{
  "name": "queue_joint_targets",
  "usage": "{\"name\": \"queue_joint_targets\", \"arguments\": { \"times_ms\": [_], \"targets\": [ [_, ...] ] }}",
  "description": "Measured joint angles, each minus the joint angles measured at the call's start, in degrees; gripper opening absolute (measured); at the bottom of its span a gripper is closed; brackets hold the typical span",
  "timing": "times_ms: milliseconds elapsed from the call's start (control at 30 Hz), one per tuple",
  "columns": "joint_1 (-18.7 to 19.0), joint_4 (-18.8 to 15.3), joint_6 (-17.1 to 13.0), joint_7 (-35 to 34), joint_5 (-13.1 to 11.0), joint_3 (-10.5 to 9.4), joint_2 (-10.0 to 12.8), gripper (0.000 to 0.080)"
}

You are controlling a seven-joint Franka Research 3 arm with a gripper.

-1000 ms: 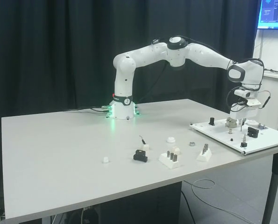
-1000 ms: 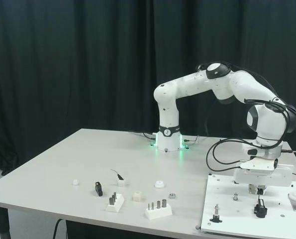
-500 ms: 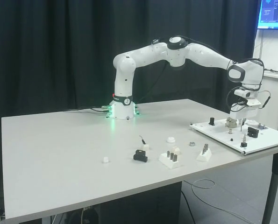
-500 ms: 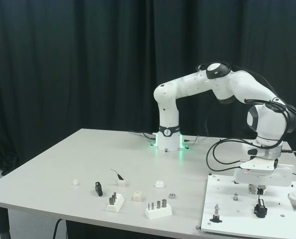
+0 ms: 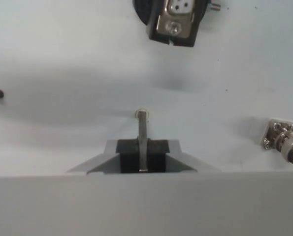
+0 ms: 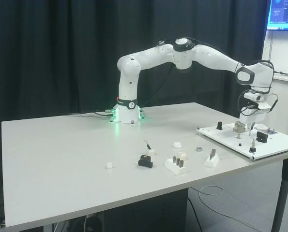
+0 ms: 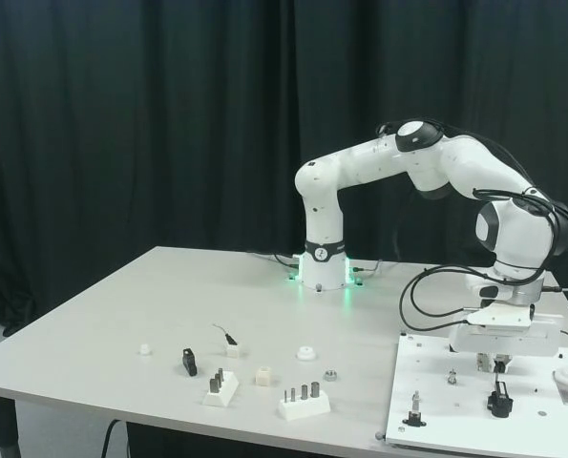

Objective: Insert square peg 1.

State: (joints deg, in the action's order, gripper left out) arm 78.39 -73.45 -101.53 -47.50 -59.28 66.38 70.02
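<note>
Square peg 1 (image 5: 143,140) at the centre of the wrist view, a thin grey bar standing between the two black fingertips of the pincer (image 5: 143,158), its far tip at a small round hole (image 5: 142,113) in the white board (image 5: 62,59). Pincer closed on the peg, clamping its near part. In the first room view, at the right edge of the frame, pincer (image 6: 250,126) poised just above the white board (image 6: 279,145) on the grey counter (image 6: 61,145). In the wrist view, a metal connector (image 5: 178,19) at upper centre, a threaded fitting (image 5: 284,142) at right.
</note>
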Motion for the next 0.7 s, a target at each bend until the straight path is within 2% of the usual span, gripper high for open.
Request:
{"name": "queue_joint_targets", "arguments": {
  "times_ms": [700],
  "targets": [
    [-0.08, 0.09, -0.22, 7.89, 0.42, -0.06, 0.01, 0.0029]
  ]
}}
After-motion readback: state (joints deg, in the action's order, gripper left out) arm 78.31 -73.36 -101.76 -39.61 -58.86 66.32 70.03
